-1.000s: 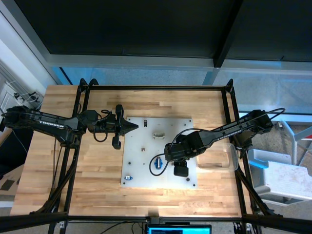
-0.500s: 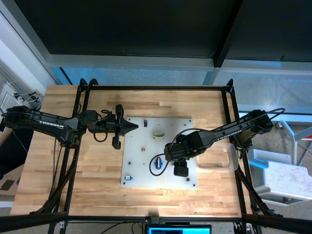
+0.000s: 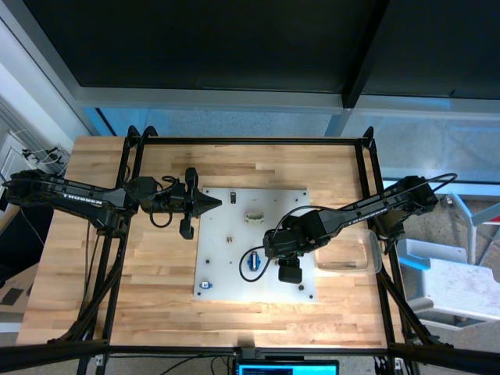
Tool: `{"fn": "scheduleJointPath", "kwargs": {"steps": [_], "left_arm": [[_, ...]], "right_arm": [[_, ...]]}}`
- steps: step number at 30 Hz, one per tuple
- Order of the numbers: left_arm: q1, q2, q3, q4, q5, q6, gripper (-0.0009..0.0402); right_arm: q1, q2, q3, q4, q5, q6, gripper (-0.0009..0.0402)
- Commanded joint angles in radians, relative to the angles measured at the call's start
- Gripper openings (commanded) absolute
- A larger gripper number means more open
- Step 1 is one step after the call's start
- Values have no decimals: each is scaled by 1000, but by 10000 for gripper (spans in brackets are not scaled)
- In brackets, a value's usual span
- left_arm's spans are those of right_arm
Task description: Pick the 16mm cylinder and place it in the taskboard
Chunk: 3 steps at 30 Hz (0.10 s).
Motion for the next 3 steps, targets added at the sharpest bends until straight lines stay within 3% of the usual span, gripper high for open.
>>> {"fn": "scheduleJointPath", "kwargs": {"steps": [1,3], "left_arm": [[0,0,0,0,0,0,0],[0,0,0,0,0,0,0]], "right_arm": [[0,0,0,0,0,0,162],[0,0,0,0,0,0,162]]}}
